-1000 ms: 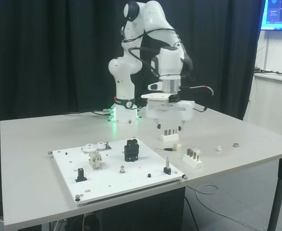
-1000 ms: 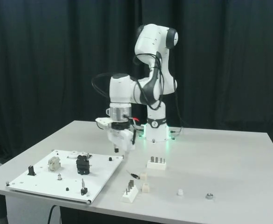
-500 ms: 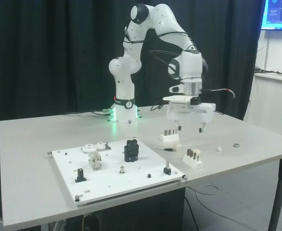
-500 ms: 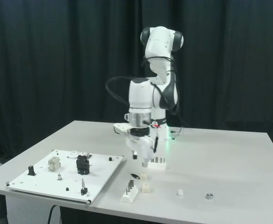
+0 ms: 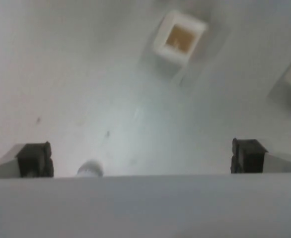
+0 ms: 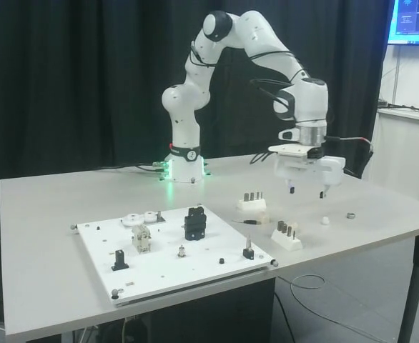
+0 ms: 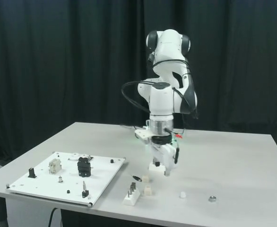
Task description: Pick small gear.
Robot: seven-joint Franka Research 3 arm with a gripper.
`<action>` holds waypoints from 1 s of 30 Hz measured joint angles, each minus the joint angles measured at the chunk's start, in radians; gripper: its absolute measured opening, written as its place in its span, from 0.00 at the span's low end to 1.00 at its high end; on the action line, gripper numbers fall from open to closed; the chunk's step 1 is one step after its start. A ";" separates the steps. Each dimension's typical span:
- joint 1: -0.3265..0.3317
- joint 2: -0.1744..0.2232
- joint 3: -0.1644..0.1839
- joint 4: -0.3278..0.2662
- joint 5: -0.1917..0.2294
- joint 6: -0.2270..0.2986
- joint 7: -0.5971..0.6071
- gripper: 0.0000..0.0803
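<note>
The white robot arm has swung across from the pin blocks toward the table's far side.
Its two-fingered gripper hangs wide open and empty above the small white round gear.

White arm is arching up from its base and bending down at the elbow, wrist pointing straight down. Gripper is hanging above the tabletop, jaws spread wide apart, holding nothing.
</note>
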 joint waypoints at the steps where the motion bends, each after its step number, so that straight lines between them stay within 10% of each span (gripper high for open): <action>1: 0.001 0.006 0.006 0.007 0.000 -0.007 0.015 1.00; 30: 0.083 0.167 0.032 0.131 -0.028 -0.015 0.159 1.00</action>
